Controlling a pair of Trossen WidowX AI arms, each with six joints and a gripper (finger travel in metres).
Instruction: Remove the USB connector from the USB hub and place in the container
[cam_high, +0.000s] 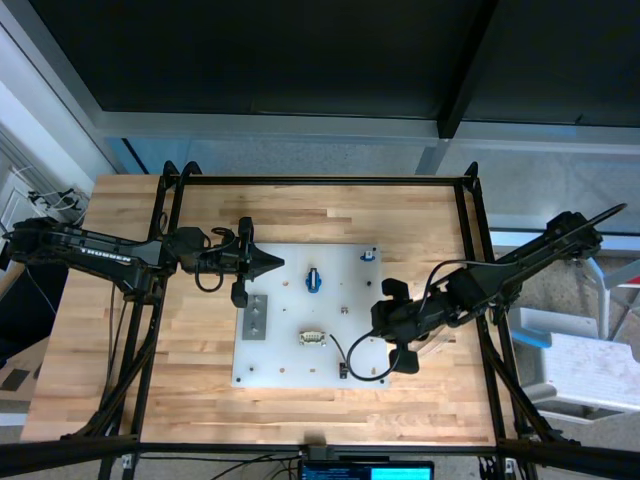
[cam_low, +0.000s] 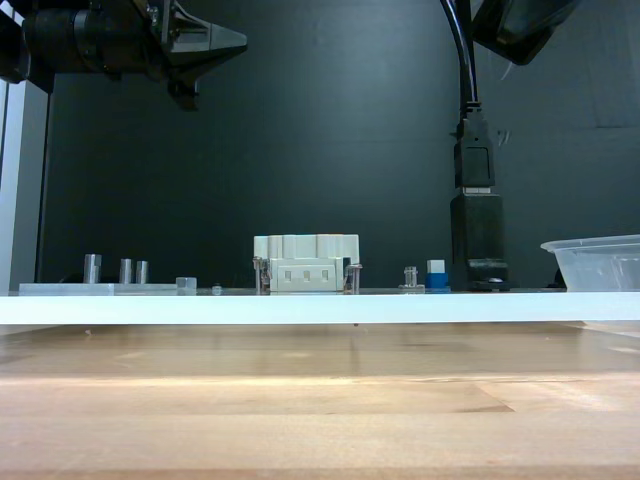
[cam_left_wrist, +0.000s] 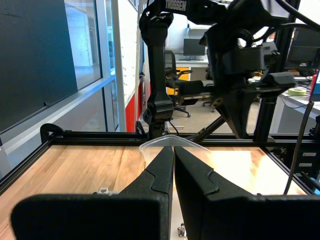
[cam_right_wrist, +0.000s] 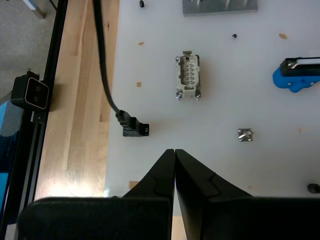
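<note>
Plug (cam_low: 474, 150) upright in hub (cam_low: 476, 240), board (cam_high: 290, 340) near edge. My right pincer (cam_right_wrist: 174, 152) shut, empty, hovers above; I must open, straddle plug, pull straight up. Left pincer (cam_left_wrist: 173, 149) shut, empty, parked high

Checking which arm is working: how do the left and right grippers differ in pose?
The left gripper points level across the table, above the board's far-left corner. The right gripper points down at the board, near the USB hub. Both have fingers shut, holding nothing.

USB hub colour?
Black hub, clearest in low view. Left gripper hangs over board's left side, right gripper high near the hub; both jaws shut.
</note>
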